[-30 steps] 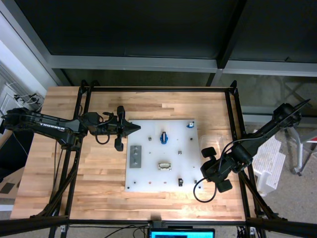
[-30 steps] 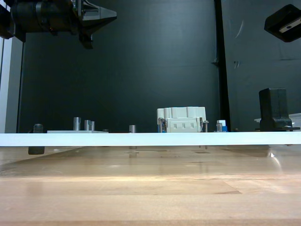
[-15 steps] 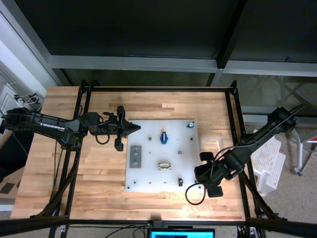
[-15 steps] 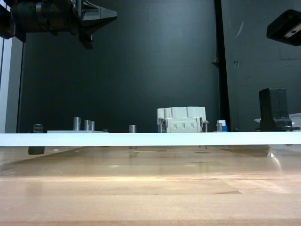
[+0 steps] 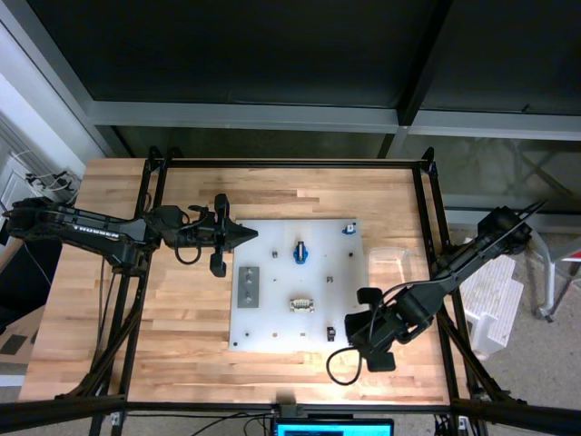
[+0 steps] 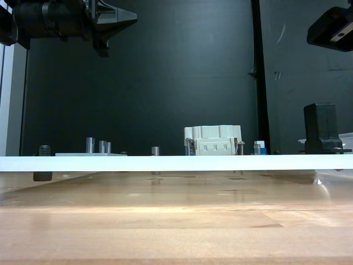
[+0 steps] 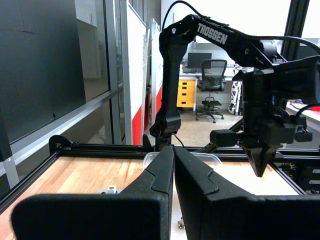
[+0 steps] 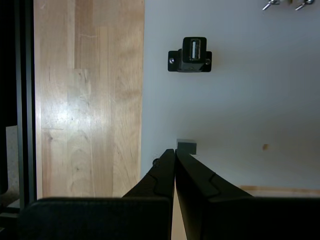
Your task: Remove the 16mm bar from the taskboard and place in the container
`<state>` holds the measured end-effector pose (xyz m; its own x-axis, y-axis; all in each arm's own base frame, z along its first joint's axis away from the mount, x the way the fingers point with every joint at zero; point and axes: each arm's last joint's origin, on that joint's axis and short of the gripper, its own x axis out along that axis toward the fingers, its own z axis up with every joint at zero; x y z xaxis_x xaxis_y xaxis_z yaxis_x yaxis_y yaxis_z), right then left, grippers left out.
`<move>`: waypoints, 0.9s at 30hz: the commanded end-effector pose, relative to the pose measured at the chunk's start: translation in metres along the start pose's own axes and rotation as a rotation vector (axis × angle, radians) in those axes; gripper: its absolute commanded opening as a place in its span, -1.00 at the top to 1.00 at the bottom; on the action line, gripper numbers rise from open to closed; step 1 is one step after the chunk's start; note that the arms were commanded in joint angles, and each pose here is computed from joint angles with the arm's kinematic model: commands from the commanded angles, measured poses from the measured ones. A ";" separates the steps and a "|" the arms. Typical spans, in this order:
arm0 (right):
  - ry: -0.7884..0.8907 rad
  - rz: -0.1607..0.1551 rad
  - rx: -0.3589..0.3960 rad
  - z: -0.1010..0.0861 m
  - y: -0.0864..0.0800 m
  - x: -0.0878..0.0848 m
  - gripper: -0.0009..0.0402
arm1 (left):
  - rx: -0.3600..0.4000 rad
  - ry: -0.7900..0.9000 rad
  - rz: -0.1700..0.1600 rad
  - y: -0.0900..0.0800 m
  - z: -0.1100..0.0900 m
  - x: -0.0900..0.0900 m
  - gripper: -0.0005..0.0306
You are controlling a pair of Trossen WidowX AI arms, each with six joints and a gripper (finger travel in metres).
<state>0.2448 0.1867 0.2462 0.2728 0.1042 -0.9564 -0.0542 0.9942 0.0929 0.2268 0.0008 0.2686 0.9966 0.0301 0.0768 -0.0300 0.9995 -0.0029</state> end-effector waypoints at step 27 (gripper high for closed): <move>0.091 -0.101 0.016 -0.005 -0.001 0.042 -0.05 | 0.000 0.000 0.000 0.000 0.000 0.000 0.96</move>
<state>0.2520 0.1901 0.2049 0.1872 0.0028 -0.9823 -0.0155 0.9999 -0.0001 0.2268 0.0008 0.2686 0.9966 0.0301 0.0764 -0.0300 0.9995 -0.0029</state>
